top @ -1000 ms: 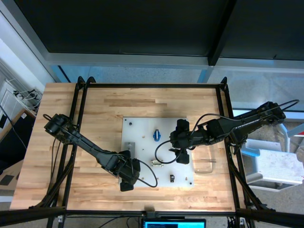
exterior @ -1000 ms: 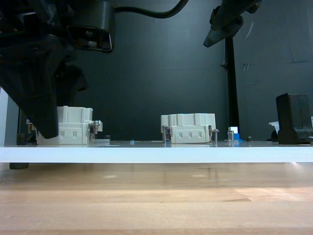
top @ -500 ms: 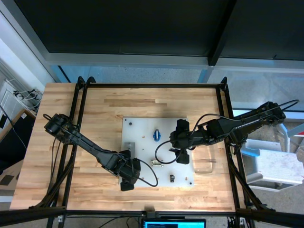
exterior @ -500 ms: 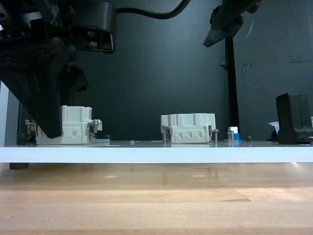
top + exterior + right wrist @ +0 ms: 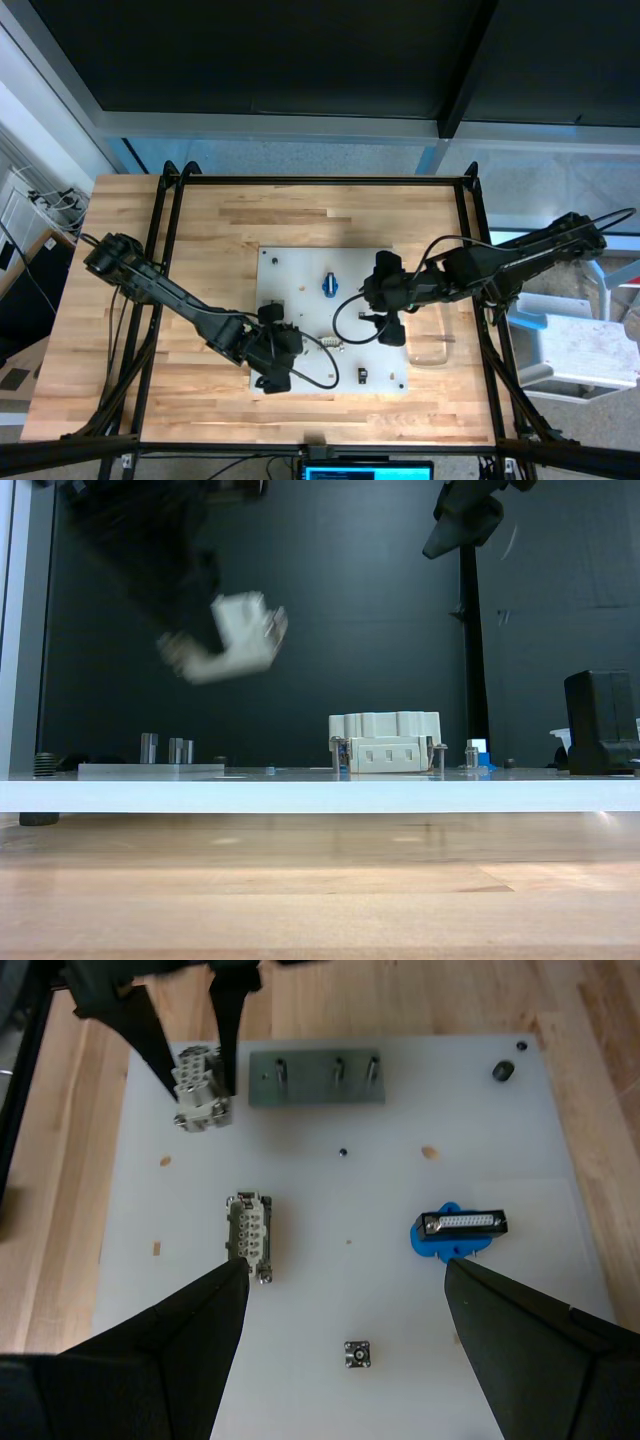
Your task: Pick the HAN10E connector and install in the HAN10E hub
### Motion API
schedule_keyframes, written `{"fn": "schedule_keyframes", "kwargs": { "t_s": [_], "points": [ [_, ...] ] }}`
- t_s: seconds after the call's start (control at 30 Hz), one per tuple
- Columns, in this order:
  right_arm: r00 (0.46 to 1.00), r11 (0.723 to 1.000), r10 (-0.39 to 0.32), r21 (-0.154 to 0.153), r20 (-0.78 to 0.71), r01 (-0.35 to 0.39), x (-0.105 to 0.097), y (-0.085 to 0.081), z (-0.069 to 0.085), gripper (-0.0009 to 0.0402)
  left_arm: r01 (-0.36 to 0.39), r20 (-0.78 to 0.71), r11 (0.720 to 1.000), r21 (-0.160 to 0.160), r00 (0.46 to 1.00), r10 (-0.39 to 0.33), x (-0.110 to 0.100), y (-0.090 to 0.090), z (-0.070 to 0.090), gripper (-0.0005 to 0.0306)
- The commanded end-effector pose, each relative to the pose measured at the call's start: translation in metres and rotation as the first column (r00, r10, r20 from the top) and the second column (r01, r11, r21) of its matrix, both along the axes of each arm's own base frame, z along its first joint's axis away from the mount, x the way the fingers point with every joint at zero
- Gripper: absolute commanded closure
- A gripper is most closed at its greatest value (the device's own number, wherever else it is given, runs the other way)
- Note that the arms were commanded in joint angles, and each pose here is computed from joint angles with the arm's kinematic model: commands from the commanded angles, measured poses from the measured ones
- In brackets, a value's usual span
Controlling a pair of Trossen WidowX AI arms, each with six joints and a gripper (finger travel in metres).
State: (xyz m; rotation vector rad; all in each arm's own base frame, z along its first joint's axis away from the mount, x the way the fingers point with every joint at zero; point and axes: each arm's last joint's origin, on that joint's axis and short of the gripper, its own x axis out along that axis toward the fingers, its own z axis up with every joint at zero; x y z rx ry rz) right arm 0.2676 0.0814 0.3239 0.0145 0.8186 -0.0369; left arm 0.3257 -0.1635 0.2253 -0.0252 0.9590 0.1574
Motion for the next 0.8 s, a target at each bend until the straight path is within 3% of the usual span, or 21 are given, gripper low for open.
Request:
{"fn": "schedule_keyframes", "kwargs": {
  "t_s": [0.03, 0.1, 0.17, 0.37, 0.6, 0.7, 0.8],
  "points": [
    [0.999, 1.0, -0.01, -0.004, 0.044, 0.01, -0.006, -0.003, 0.009, 0.0118, -0.026, 0.086, 0.996, 0.08, 0.996, 0.019, 0.003, 0.008, 0.02, 0.0278],
    [0.997, 0.999, -0.026, -0.024, 0.076, 0.028, -0.01, -0.005, 0.015, 0.0118, -0.046, 0.123, 0.994, 0.104, 0.992, 0.033, 0.006, 0.016, 0.031, 0.0277],
    [0.993, 0.998, -0.05, -0.04, 0.108, 0.054, -0.014, -0.008, 0.02, 0.0118, -0.074, 0.156, 0.993, 0.096, 0.986, 0.058, 0.01, 0.026, 0.04, 0.0275],
    [0.981, 0.998, -0.057, -0.03, 0.183, 0.064, -0.02, -0.01, 0.032, 0.0118, -0.113, 0.268, 0.994, -0.005, 0.957, 0.11, 0.025, 0.059, 0.059, 0.0267],
    [0.975, 0.995, -0.056, -0.074, 0.215, 0.073, -0.026, -0.014, 0.038, 0.0118, -0.071, 0.363, 0.993, -0.094, 0.926, 0.1, 0.036, 0.087, 0.075, 0.0266],
    [0.962, 0.986, -0.099, -0.102, 0.256, 0.129, -0.032, -0.018, 0.043, 0.0118, -0.066, 0.389, 0.992, -0.103, 0.916, 0.101, 0.039, 0.098, 0.08, 0.0265],
    [0.937, 0.984, -0.13, -0.075, 0.325, 0.162, -0.042, -0.022, 0.045, 0.0118, -0.059, 0.415, 0.992, -0.111, 0.904, 0.1, 0.041, 0.107, 0.083, 0.0266]
  ]
}}
